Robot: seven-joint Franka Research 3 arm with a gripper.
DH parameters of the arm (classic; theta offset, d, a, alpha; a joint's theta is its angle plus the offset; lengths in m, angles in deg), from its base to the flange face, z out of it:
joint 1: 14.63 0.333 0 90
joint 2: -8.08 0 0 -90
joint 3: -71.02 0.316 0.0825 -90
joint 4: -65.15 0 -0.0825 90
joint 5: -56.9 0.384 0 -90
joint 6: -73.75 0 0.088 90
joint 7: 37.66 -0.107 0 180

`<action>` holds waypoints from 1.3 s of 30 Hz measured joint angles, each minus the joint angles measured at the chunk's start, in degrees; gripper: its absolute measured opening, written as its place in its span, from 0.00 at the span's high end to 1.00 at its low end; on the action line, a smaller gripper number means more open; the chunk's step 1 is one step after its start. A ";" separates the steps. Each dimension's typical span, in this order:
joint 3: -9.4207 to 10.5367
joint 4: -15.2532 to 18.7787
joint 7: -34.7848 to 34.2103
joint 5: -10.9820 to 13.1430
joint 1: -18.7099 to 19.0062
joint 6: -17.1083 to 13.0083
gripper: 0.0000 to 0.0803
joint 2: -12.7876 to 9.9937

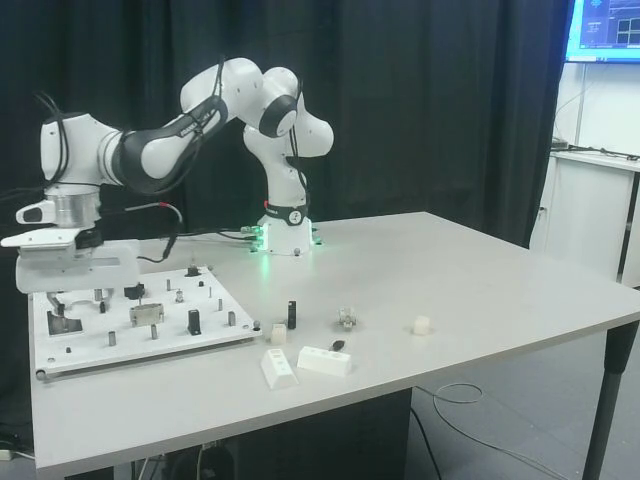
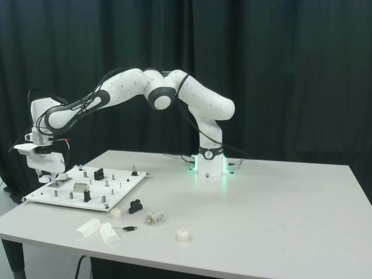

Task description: Place large gear.

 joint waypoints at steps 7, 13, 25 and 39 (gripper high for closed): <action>0.71 -0.04 -3.77 0.02 2.38 -1.65 0.26 -0.30; 0.82 -0.19 -6.76 0.03 4.63 -2.69 0.26 -0.68; 0.85 -0.42 -7.91 0.03 8.32 -3.66 0.26 -2.16; 0.85 -0.43 -8.06 0.00 10.89 -3.87 0.26 -4.23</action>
